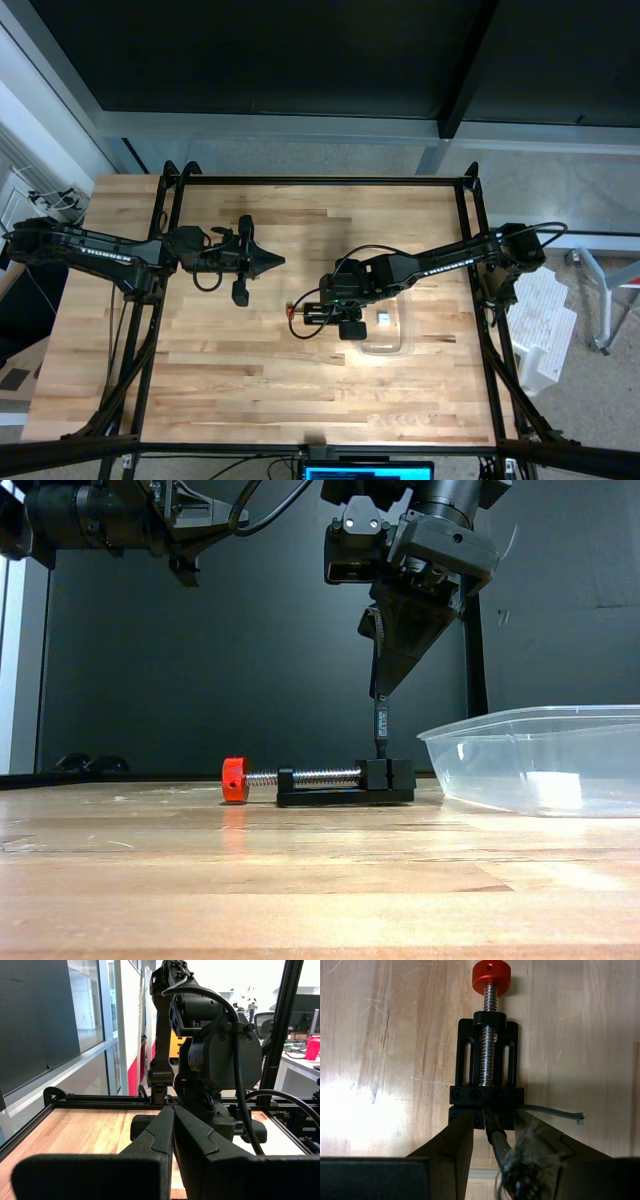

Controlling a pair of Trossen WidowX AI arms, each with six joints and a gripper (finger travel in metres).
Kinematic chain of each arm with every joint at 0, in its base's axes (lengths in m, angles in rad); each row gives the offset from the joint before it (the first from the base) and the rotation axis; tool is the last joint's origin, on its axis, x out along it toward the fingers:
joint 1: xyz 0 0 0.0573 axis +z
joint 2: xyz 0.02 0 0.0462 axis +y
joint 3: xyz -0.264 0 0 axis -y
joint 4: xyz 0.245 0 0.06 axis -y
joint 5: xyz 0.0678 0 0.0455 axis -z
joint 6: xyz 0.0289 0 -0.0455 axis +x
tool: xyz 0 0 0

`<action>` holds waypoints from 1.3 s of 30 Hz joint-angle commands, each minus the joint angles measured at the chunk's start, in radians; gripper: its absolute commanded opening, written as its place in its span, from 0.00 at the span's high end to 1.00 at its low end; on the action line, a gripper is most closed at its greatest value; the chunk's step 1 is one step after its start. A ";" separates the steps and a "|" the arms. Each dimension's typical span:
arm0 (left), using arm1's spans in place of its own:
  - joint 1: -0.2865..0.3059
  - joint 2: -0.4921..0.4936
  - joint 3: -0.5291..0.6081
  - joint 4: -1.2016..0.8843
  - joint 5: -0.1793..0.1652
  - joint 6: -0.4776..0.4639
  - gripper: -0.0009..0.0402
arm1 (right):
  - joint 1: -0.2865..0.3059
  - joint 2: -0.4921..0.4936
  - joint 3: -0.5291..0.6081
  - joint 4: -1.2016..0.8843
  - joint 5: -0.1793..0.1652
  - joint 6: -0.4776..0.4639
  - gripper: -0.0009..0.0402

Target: Remove the USB-C connector from taskboard and place in the container

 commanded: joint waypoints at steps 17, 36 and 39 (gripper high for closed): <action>0.000 0.000 0.000 0.000 0.000 0.000 0.98 | 0.000 0.000 0.000 0.005 0.001 0.001 0.97; 0.000 0.000 0.000 0.000 0.000 0.000 0.98 | 0.000 -0.019 0.048 -0.044 0.001 0.003 0.98; 0.000 0.000 0.000 0.000 0.000 0.000 0.98 | 0.000 -0.029 0.069 -0.063 0.001 0.004 0.98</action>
